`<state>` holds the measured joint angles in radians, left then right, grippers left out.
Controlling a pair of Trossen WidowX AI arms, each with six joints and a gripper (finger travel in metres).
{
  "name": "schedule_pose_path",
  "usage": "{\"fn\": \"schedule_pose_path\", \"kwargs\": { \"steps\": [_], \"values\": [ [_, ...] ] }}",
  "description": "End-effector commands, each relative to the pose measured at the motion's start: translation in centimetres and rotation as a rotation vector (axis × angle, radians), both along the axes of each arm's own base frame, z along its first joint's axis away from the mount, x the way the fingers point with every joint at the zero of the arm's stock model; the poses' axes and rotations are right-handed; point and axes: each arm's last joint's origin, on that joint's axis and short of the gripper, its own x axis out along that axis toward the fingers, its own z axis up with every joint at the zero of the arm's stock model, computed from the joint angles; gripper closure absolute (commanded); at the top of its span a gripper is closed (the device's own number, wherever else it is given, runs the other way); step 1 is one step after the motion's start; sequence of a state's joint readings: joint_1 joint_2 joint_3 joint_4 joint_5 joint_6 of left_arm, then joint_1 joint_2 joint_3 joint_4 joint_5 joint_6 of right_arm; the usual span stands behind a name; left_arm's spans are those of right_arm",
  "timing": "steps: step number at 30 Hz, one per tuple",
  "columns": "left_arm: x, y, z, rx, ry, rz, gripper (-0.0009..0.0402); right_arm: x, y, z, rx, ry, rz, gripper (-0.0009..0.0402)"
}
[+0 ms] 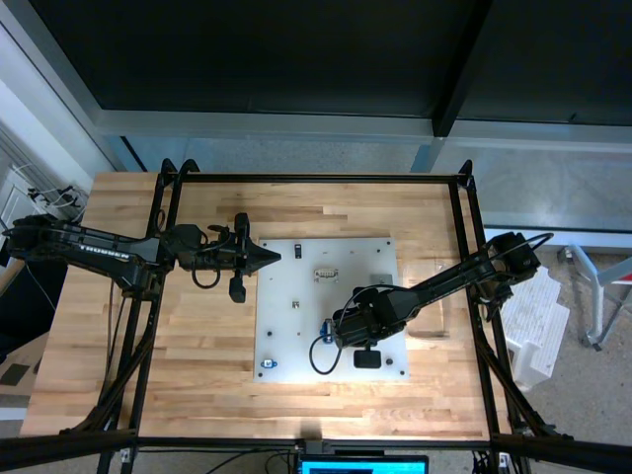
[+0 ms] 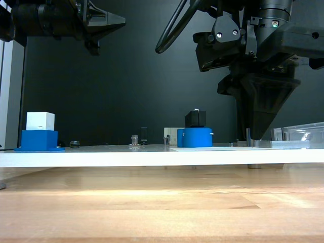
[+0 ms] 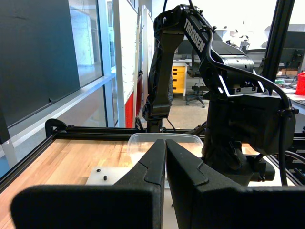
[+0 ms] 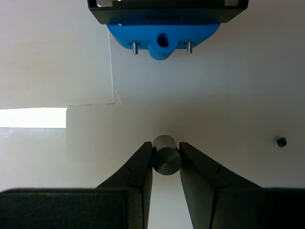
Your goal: Remove the 16mm cylinder and place in the container
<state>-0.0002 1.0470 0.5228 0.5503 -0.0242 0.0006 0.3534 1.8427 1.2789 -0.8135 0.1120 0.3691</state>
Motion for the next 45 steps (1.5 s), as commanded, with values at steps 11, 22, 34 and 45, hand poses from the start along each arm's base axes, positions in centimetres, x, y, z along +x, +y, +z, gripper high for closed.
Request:
{"fn": "schedule_pose_path", "kwargs": {
  "steps": [11, 22, 34, 45],
  "values": [
    [0.0, 0.0, 0.0, 0.000, 0.000, 0.000, 0.0393, -0.8, -0.3, 2.2, 0.014, -0.039, 0.015, 0.0385],
    [0.0, 0.0, 0.0, 0.000, 0.000, 0.000, 0.0393, -3.9, -1.6, 6.6, 0.014, -0.052, 0.012, 0.0387],
    [0.0, 0.0, 0.0, 0.000, 0.000, 0.000, 0.0393, -10.0, -3.6, 7.9, 0.018, -0.024, -0.041, 0.0387],
    [0.0, 0.0, 0.0, 0.000, 0.000, 0.000, 0.0393, -14.8, -5.0, 7.3, 0.022, -0.003, -0.076, 0.0387]
  ]
}}
